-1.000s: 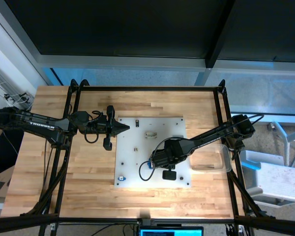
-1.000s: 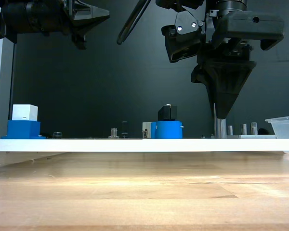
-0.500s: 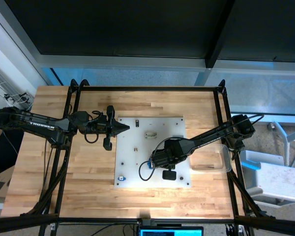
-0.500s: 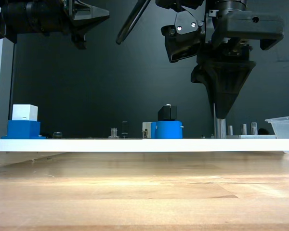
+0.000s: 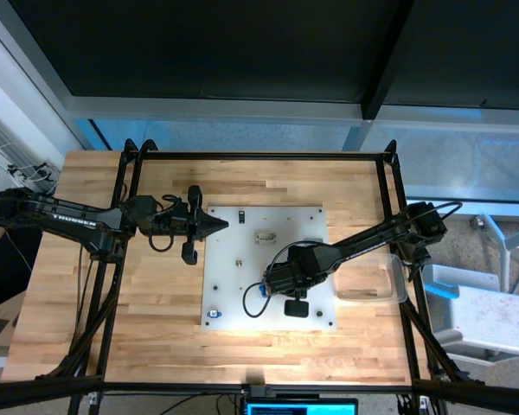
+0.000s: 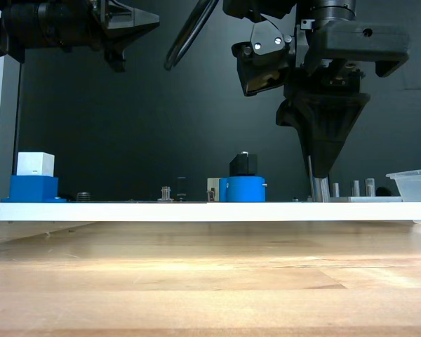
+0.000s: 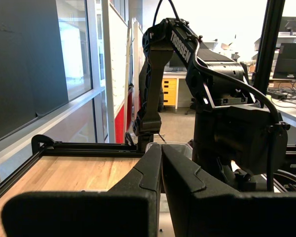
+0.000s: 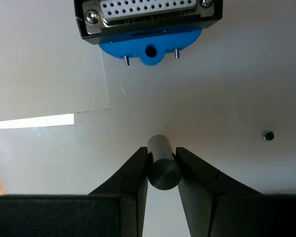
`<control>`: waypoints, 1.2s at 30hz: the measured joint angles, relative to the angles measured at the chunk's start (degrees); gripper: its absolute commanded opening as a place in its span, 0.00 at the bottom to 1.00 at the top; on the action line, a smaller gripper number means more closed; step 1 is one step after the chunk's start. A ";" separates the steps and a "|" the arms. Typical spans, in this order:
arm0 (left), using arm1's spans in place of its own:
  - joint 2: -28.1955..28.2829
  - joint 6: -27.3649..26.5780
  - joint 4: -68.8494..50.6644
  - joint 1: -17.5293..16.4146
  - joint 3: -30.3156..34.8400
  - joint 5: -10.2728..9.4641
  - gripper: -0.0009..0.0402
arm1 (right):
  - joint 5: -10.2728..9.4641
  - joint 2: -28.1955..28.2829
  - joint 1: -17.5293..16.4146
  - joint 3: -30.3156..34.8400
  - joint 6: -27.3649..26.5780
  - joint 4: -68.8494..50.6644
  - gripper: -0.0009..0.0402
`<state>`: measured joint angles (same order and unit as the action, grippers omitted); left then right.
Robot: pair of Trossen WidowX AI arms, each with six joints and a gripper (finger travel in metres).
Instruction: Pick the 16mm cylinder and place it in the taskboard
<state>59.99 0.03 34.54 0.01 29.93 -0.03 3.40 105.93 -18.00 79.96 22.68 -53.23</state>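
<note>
Your right claw (image 8: 161, 151) is clenched on the 16mm cylinder (image 8: 163, 169), one finger pressed against each side of the dull-grey peg. The peg stands upright, pointing down at the white taskboard (image 8: 246, 79). On the board beyond the peg you can see a D-sub connector (image 8: 148, 15) seated in a blue mount (image 8: 149, 48), and off to one side a small screw head (image 8: 268, 134). From above, the right arm reaches in from the desk's right edge, so the claw hangs over the near-right part of the board, just left of the clear plastic tray (image 5: 389, 290) that lies beside the board on the wooden desk (image 5: 147, 303). In the low view the peg's lower end comes down to about the board's surface, close to a row of small upright pins (image 6: 356, 187) and to the right of the blue round fitting (image 6: 245, 189). You cannot tell from this angle whether the peg has entered a hole or only meets the surface. At the board's far left stands a blue block (image 6: 34, 188) with a white cube (image 6: 36, 164) on top. Your left claw (image 7: 161, 154) is clenched on nothing, its two fingers pressed flat together. It is held level, well above the desk at the board's far-left edge, pointing toward the right arm (image 7: 187, 59).
</note>
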 measured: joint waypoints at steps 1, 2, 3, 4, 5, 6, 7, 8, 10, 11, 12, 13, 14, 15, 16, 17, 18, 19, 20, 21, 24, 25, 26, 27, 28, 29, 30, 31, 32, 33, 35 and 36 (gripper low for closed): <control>0.02 0.00 0.00 0.00 0.02 0.00 0.02 | 0.07 0.00 -0.04 0.00 -0.02 -0.02 0.09; 0.02 0.00 0.00 0.00 0.02 0.00 0.02 | 0.04 0.00 -0.07 0.00 -0.02 -0.02 0.09; 0.02 0.00 0.00 0.00 0.02 0.00 0.02 | 0.02 0.00 -0.09 0.00 0.00 -0.02 0.09; 0.02 0.00 -0.02 0.00 0.00 0.02 0.02 | 0.00 0.00 -0.09 0.00 -0.02 -0.02 0.09; 0.02 0.00 -0.02 0.00 0.00 0.00 0.02 | 0.02 0.00 -0.11 0.00 -0.02 -0.02 0.09; 0.02 0.00 0.00 0.00 0.02 0.02 0.02 | 0.00 0.00 -0.11 0.00 -0.02 -0.04 0.09; 0.02 0.00 -0.02 0.00 0.00 0.02 0.02 | -0.02 0.00 -0.11 0.00 -0.02 -0.04 0.09; 0.02 0.00 0.00 0.00 0.02 0.02 0.02 | -0.02 0.00 -0.11 0.00 -0.02 -0.04 0.09; 0.02 0.00 0.00 0.00 0.02 0.00 0.02 | -0.02 0.00 -0.15 0.00 -0.02 -0.07 0.09; 0.00 0.00 0.00 0.00 0.00 0.00 0.02 | -0.02 0.00 -0.17 0.00 -0.04 -0.07 0.09; 0.00 0.00 0.00 0.00 0.02 0.02 0.02 | -0.02 0.00 -0.22 0.00 -0.04 -0.09 0.09; 0.02 0.00 -0.02 0.00 0.02 0.00 0.02 | -0.02 0.00 -0.22 0.00 -0.04 -0.09 0.09; 0.02 0.00 -0.02 0.00 0.00 0.00 0.02 | -0.02 0.00 -0.24 0.00 -0.04 -0.09 0.09; 0.02 0.00 0.00 0.00 0.02 0.00 0.02 | -0.02 0.00 -0.26 -0.02 -0.04 -0.09 0.09; 0.00 0.00 0.00 0.00 0.02 0.02 0.02 | -0.02 0.00 -0.26 -0.09 -0.07 -0.09 0.09; 0.02 0.00 0.00 0.00 0.02 0.00 0.02 | -0.02 0.00 -0.28 -0.20 -0.09 -0.02 0.09; 0.00 0.00 0.00 0.00 0.00 0.00 0.02 | -0.02 0.00 -0.33 -0.31 -0.13 0.02 0.09; 0.00 0.00 -0.02 0.00 0.00 0.02 0.02 | -0.02 0.00 -0.35 -0.44 -0.31 0.11 0.09; 0.00 0.00 -0.02 0.00 0.02 0.02 0.02 | -0.02 0.00 -0.35 -0.59 -0.39 0.22 0.09; 0.00 0.00 0.00 0.00 0.02 0.00 0.02 | -0.04 0.00 -0.37 -0.72 -0.50 0.33 0.09; 0.02 0.00 -0.02 0.00 0.00 0.00 0.02 | -0.09 -0.02 -0.37 -1.09 -0.52 0.63 0.09; 0.02 0.00 0.00 0.00 0.00 0.00 0.02 | -0.11 -0.02 -0.39 -1.14 -0.55 0.66 0.09; 0.00 0.00 0.00 0.00 0.02 0.02 0.02 | -0.09 -0.02 -0.42 -1.14 -0.57 0.66 0.09; 0.00 0.00 -0.02 0.00 0.02 0.02 0.02 | -0.09 -0.02 -0.42 -1.16 -0.61 0.66 0.09; 0.00 0.00 0.00 0.00 0.02 0.02 0.02 | -0.09 -0.02 -0.42 -1.16 -0.70 0.66 0.09; 0.00 0.00 0.00 0.00 0.02 0.00 0.02 | -0.11 -0.02 -0.42 -1.16 -0.72 0.68 0.09; 0.00 0.00 -0.02 0.00 0.00 0.02 0.02 | -0.13 -0.02 -0.42 -1.16 -0.74 0.68 0.09; 0.00 0.00 -0.02 0.00 0.00 0.00 0.02 | -0.13 -0.02 -0.42 -1.16 -0.74 0.70 0.09; 0.02 0.00 0.00 0.00 0.00 0.00 0.02 | -0.13 -0.02 -0.42 -1.16 -0.74 0.70 0.09; 0.02 0.00 0.00 0.00 0.00 0.02 0.02 | -0.13 -0.02 -0.42 -1.18 -0.76 0.74 0.09; 0.02 0.00 0.00 0.00 0.02 0.00 0.02 | -0.11 -0.02 -0.42 -1.18 -0.94 0.81 0.09; 0.00 0.00 0.00 0.00 0.00 0.00 0.02 | -0.11 -0.02 -0.42 -1.20 -1.01 0.85 0.09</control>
<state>59.99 0.03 34.54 0.01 29.93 -0.03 3.29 105.91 -18.41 78.76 21.67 -52.38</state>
